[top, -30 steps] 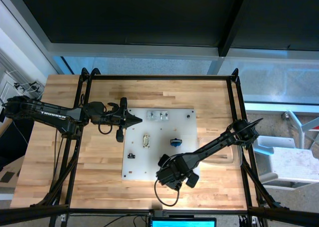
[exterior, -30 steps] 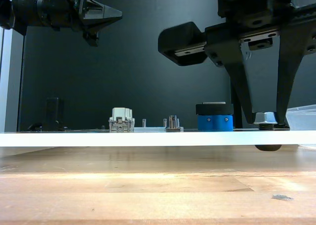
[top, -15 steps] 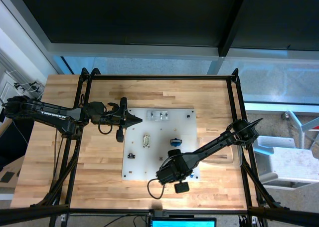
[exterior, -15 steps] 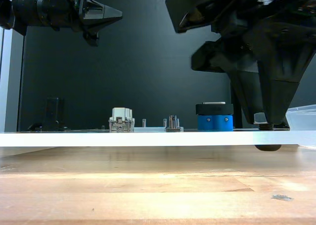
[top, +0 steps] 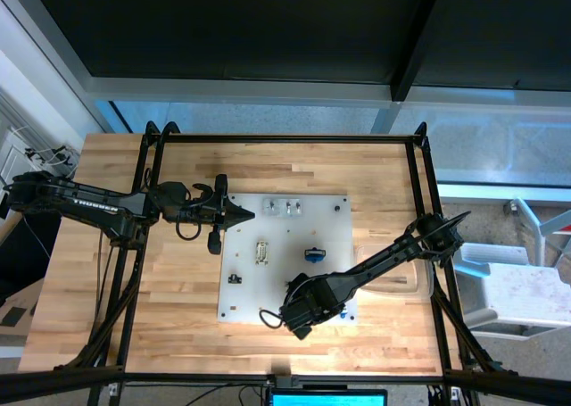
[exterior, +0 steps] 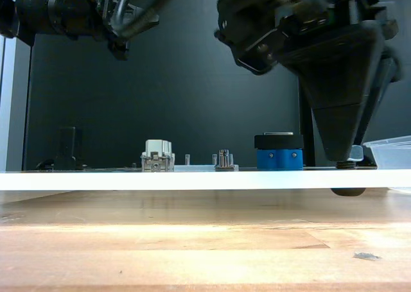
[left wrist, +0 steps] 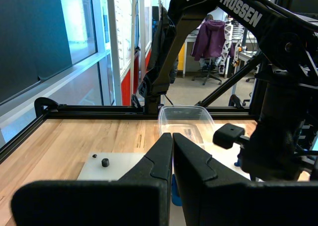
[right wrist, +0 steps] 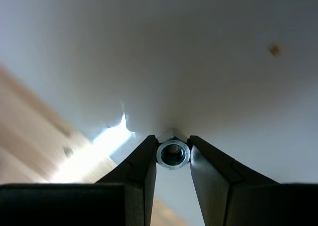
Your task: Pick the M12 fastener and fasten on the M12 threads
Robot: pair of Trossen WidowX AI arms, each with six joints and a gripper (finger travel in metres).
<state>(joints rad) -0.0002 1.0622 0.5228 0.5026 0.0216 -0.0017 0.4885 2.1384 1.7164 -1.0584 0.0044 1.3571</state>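
The small silver M12 nut (right wrist: pixel 173 154) sits pinched between the two fingertips of my right gripper (right wrist: pixel 173 145), which is shut on it. That right gripper (exterior: pixel 345 158) points straight down at the white board's (top: pixel 268 292) near right edge (top: pixel 304 311). In the low view a sliver of the nut (exterior: pixel 356 152) shows beside the fingers, on top of the black ribbed stud (exterior: pixel 347 165), so it is on its stud. My left gripper (top: pixel 243 214) hangs high over the board's far left edge, shut and holding nothing (left wrist: pixel 172 137).
A blue block connector (top: pixel 313 254) (exterior: pixel 279 152) stands just beyond the right gripper. A white connector (top: pixel 261 252) and a small silver post (exterior: pixel 225 159) sit mid-board. A clear tray (top: pixel 399 277) (left wrist: pixel 185 120) lies right of the board. A black post (top: pixel 337 206) marks the far right corner.
The right wrist has turned about its own axis above the stud, staying in place with its fingers closed on the nut. The left arm has not moved.
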